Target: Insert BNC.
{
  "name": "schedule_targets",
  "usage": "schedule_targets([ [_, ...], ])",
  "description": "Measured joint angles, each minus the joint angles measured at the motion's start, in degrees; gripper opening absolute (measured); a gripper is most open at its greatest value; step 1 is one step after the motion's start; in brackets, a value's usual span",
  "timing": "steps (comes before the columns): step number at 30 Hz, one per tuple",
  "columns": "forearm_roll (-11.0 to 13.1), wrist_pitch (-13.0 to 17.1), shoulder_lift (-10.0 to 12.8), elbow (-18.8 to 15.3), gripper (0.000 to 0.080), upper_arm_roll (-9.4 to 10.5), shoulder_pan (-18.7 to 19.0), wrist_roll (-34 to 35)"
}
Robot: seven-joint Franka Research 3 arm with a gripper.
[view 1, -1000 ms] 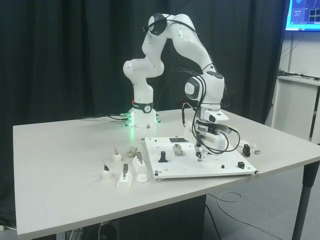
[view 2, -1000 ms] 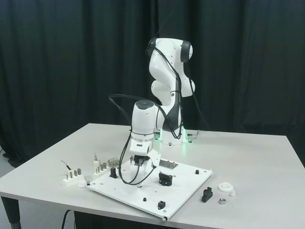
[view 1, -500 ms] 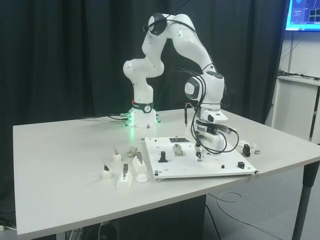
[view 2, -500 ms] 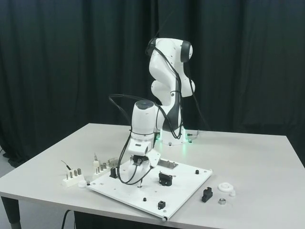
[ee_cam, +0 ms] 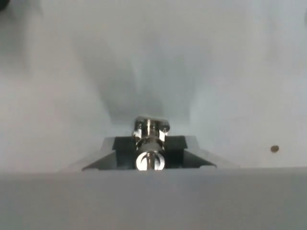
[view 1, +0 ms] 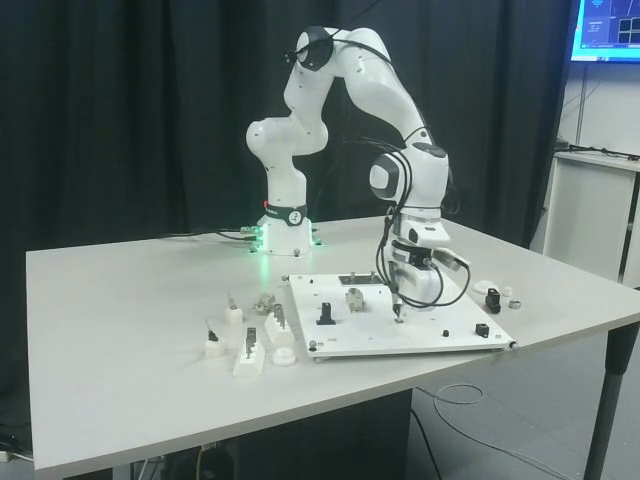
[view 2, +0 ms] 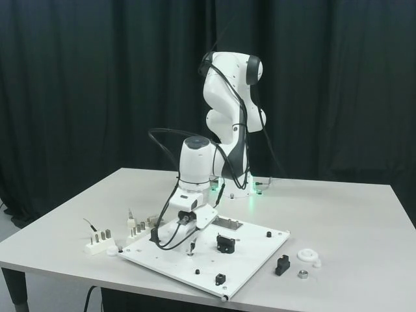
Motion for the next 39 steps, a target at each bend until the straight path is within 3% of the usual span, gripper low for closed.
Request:
schedule_targets([
  [18, 4.9, -0.9, 0.2, 0.6, 0.0121, 0.07, -1.0, 4.7],
  [39, 8.7, -1.2, 0.2, 0.6, 0.0121, -0.16, -1.4, 12.8],
])
